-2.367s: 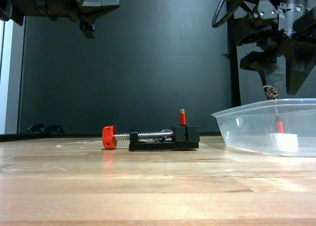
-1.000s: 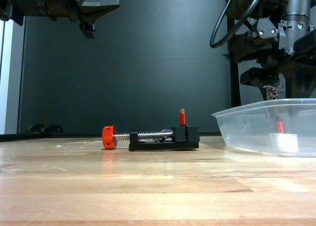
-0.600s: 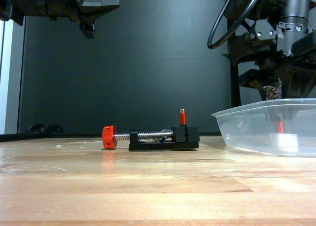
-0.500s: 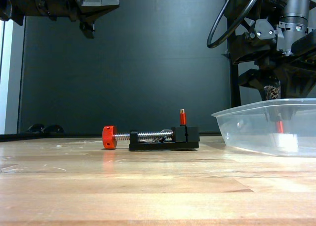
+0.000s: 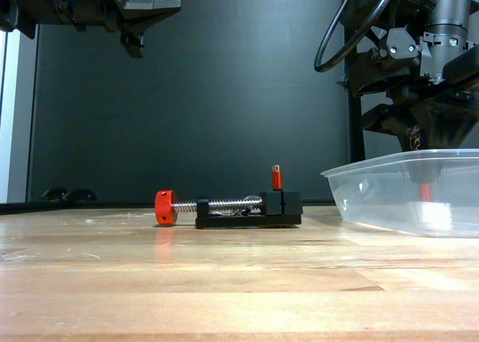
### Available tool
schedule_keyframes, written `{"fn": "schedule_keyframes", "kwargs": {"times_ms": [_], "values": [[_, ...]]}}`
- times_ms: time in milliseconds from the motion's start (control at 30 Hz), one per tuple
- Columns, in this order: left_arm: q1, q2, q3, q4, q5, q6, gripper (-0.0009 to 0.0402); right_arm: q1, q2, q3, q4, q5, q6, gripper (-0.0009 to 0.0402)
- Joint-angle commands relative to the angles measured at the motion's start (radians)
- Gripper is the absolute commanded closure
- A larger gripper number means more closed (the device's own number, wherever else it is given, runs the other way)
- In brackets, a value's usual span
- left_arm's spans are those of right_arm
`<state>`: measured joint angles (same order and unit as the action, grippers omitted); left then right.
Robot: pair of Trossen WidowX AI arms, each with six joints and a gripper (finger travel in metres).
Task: Pick the rca connector and install on the hub
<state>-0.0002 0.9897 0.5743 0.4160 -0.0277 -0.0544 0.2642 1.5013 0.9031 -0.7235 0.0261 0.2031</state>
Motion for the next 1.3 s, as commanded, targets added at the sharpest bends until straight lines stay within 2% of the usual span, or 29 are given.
{"fn": "schedule_keyframes", "kwargs": {"times_ms": [33, 200, 900, 1133, 1300], "values": [[0.000, 0.000, 0.000, 0.000, 0.000, 0.000, 0.0393, 0.000, 0.000, 0.000, 0.000, 0.000, -0.001, 0.0363], [0.000, 0.000, 0.000, 0.000, 0.000, 0.000, 0.0393, 0.001, 0.000, 0.000, 0.000, 0.000, -0.001, 0.0396], [0.000, 0.000, 0.000, 0.000, 0.000, 0.000, 0.0393, 0.002, -0.004, 0.008, -0.013, 0.000, -0.001, 0.0393], [0.000, 0.000, 0.000, 0.000, 0.000, 0.000, 0.0393, 0.002, -0.019, 0.046, -0.070, 0.011, -0.002, 0.0393], [0.000, 0.000, 0.000, 0.000, 0.000, 0.000, 0.0393, 0.002, -0.032, 0.084, -0.124, 0.035, -0.002, 0.0393]]}}
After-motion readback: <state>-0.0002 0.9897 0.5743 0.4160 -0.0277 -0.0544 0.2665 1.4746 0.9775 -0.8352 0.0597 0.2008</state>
